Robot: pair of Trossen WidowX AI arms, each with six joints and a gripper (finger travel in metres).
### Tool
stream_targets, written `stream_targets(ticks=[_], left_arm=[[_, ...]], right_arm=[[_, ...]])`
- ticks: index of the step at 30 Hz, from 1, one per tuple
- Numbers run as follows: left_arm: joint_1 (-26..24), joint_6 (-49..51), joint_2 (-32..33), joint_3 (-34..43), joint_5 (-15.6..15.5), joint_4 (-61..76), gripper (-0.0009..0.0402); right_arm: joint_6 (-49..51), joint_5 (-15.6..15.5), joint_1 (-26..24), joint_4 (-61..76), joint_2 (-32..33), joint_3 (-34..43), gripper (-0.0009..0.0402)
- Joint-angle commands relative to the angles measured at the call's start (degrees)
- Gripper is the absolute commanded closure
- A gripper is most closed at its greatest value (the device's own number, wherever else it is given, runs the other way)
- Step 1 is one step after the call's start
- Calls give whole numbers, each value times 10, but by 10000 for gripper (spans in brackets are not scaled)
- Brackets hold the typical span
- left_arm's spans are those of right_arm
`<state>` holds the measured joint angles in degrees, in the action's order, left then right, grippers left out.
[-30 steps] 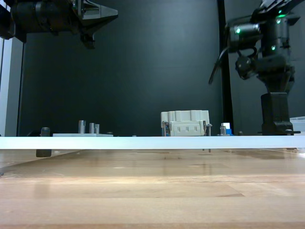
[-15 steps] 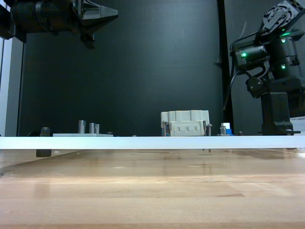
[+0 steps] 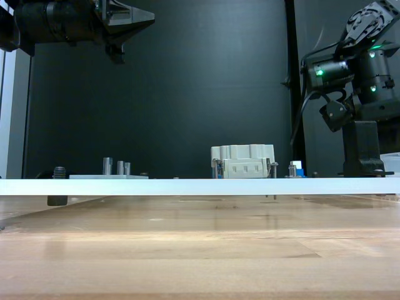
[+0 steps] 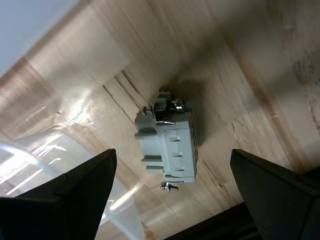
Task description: Remove the HAN10E connector from the taskboard and place in the container
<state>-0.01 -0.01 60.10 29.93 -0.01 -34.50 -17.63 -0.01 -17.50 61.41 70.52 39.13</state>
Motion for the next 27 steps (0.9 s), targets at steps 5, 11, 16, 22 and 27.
stream_targets(ticks=[5,11,16,22,27], left_arm=[[0,0,0,0,0,0,393],[0,0,0,0,0,0,393],[0,0,0,0,0,0,393],[0,0,0,0,0,0,393],[0,0,0,0,0,0,393]], right_arm=[[0,2,2,-9,33,-5,73],[1,0,3,-16,59,-5,73],[-1,0,4,-24,82,-5,75],[-12,2,4,-43,107,-5,112],[-11,4,4,-54,107,-6,179]])
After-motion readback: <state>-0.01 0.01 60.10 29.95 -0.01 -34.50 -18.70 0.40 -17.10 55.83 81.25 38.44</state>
